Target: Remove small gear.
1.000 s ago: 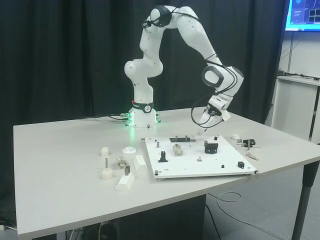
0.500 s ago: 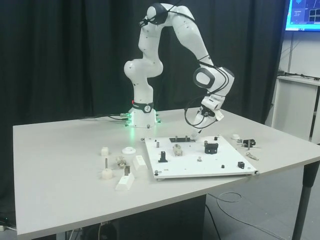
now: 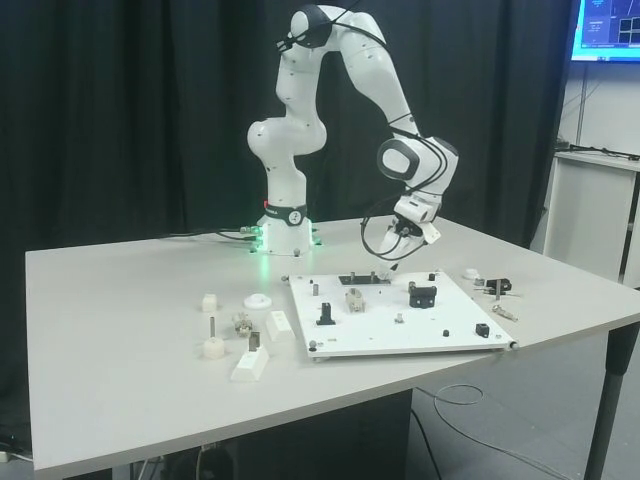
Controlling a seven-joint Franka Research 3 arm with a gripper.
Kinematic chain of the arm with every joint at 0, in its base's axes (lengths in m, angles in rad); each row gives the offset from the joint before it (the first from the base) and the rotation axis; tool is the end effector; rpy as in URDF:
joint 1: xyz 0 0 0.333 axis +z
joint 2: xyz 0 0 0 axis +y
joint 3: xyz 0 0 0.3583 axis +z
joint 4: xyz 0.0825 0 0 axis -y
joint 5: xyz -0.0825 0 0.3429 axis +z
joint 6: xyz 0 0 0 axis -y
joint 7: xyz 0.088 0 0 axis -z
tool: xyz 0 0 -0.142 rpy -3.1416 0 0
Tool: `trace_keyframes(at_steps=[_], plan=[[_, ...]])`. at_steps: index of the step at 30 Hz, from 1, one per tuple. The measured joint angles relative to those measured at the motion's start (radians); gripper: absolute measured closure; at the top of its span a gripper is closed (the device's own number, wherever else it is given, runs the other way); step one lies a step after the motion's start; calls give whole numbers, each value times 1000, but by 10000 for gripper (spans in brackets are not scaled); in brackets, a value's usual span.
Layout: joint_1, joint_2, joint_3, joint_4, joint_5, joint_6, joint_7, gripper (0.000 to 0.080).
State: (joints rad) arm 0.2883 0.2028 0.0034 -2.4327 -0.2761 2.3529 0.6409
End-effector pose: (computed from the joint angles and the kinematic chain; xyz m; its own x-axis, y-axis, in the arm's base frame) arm 0.4221 0.1157 0.2472 0.9770 -0.1465 -0.1552 -0.0987 -0.9550 0.2798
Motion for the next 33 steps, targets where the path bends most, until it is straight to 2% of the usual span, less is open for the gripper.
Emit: trace_keyframes(at_steps=[29,30,33], plan=[[-57,1,0,-14,-30,75,0,3],[-58,1,0,-15,-30,76,0,298],[-58,1,10,-19,-28,77,0,298]])
